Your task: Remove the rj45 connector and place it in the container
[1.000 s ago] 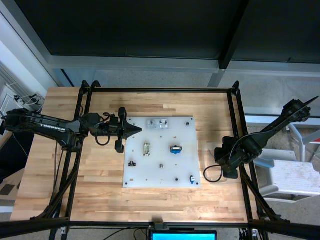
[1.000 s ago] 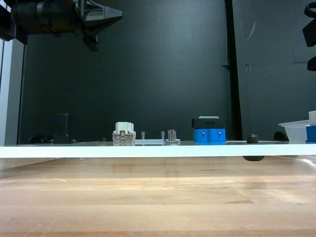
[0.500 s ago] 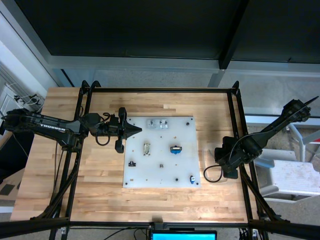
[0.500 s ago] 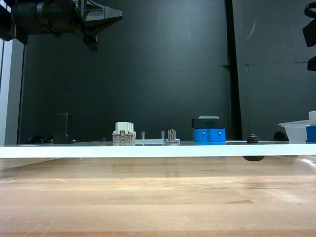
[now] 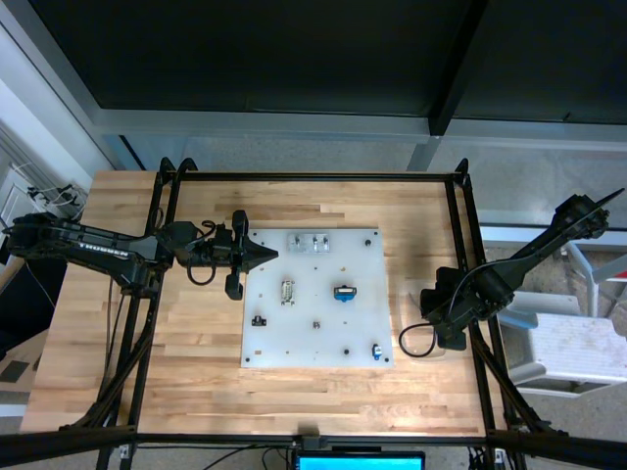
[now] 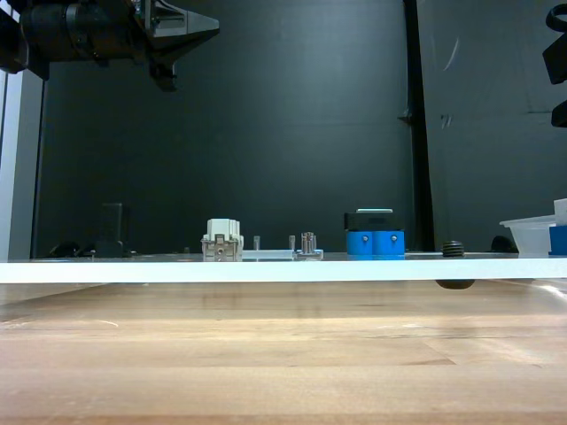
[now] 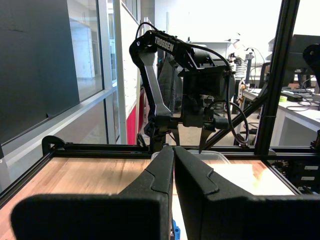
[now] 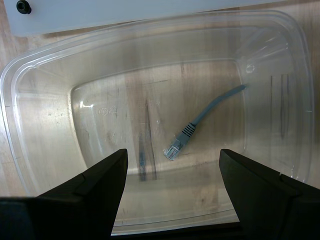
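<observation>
Clear container point(image 8: 280, 60): one rj45 connector point(image 8: 172, 149); right gripper point(image 8: 172, 152) above (fingers point(image 8: 85, 192) apart); left gripper point(image 7: 173, 148) over board point(image 5: 313, 343) (together).

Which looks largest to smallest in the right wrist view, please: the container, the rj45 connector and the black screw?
1. container
2. rj45 connector
3. black screw
Right gripper hovers open above the container; left gripper is shut, raised at the left edge of the board.

High view: taken from above table point(image 5: 196, 392) near edge, angled down & away; whole white board point(image 5: 294, 338) covered. Low view: set at table-top ht at near edge, level & close; board shared w/ high view. Left wrist cam: aimed level along left gripper point(image 7: 173, 150), held above board's left edge, twd right arm point(image 7: 200, 100). Right wrist cam: aimed down along right gripper point(image 8: 172, 152), close over container point(image 8: 150, 35) off board's right edge.
</observation>
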